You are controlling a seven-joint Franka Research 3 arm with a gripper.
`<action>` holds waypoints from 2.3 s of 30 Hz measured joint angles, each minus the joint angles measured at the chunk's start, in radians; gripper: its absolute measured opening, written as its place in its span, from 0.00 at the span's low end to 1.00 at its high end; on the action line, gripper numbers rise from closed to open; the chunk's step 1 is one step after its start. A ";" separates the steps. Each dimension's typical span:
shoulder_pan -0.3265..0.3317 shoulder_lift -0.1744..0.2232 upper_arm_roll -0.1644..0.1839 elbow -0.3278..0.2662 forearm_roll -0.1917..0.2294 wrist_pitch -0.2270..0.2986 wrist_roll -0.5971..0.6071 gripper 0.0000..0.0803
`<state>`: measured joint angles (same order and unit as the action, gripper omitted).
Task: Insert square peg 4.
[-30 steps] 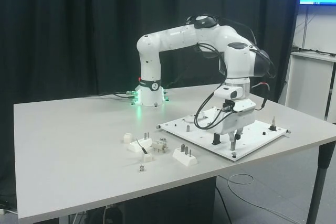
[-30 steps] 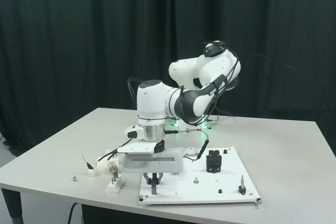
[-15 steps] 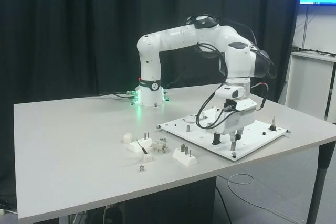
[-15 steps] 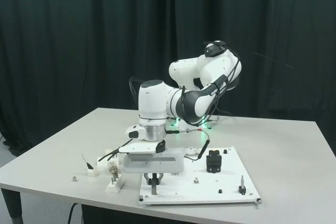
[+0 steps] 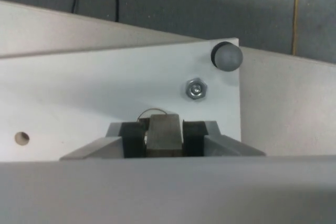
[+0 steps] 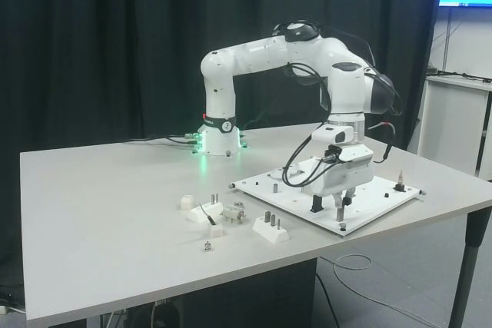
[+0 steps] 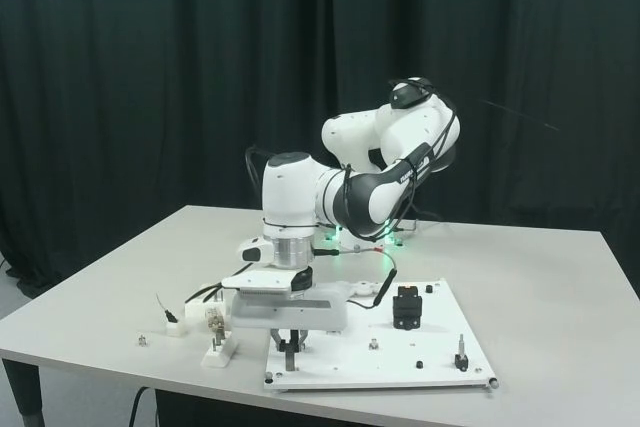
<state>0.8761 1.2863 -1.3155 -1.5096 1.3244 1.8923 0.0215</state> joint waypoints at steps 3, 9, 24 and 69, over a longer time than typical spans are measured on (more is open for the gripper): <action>0.001 0.000 0.000 -0.001 0.000 0.001 0.007 0.19; 0.003 0.000 -0.001 -0.003 0.000 0.001 0.010 0.19; 0.009 -0.001 -0.002 -0.008 0.000 0.001 0.010 0.19; 0.028 -0.003 -0.005 -0.035 0.000 0.001 0.083 0.18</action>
<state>0.9043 1.2836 -1.3207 -1.5442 1.3245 1.8935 0.1042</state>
